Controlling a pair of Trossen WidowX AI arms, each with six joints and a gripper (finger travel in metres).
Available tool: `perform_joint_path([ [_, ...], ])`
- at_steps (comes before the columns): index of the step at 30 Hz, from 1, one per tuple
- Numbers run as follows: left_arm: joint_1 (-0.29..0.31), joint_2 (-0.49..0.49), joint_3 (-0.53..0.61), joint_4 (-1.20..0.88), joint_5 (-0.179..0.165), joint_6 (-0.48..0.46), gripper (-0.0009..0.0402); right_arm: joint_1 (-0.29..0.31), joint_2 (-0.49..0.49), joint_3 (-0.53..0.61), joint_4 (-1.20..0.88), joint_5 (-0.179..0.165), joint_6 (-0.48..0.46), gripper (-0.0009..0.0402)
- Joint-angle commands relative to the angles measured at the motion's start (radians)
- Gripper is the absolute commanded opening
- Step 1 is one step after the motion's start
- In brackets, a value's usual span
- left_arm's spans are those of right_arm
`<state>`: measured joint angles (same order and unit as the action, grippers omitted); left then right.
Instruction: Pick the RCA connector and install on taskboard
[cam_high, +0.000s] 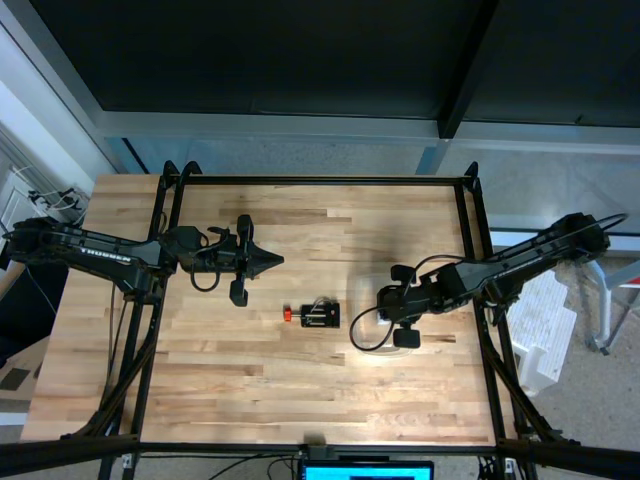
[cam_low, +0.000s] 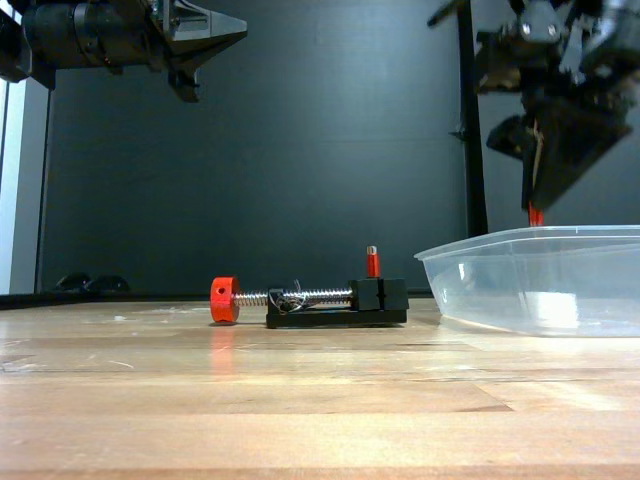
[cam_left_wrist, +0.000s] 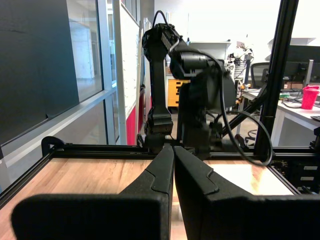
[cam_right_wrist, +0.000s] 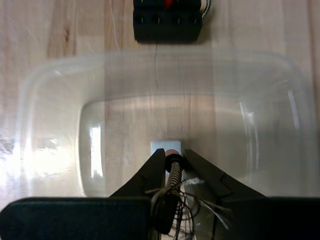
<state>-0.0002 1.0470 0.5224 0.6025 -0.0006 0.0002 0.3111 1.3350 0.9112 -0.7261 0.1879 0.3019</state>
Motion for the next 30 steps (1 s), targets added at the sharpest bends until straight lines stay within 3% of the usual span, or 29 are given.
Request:
perform_joint_path([
  [1,0.000,0.000,0.000,0.000,0.000,0.000,0.0000,-0.002,-0.006,0.057,-0.060,0.002,0.004,0.0002],
  [6,0.000,0.000,0.000,0.000,0.000,0.000,0.0000,-0.002,-0.008,0.112,-0.102,0.002,0.004,0.0002],
  [15,0.000,0.000,0.000,0.000,0.000,0.000,0.0000,-0.018,-0.006,0.113,-0.098,0.002,0.007,0.0002],
  [20,0.000,0.000,0.000,0.000,0.000,0.000,0.0000,-0.053,0.043,0.140,-0.084,-0.032,0.005,0.0002],
  [30,0.000,0.000,0.000,0.000,0.000,0.000,0.0000,-0.089,0.171,0.229,-0.045,-0.031,-0.004,0.0002],
])
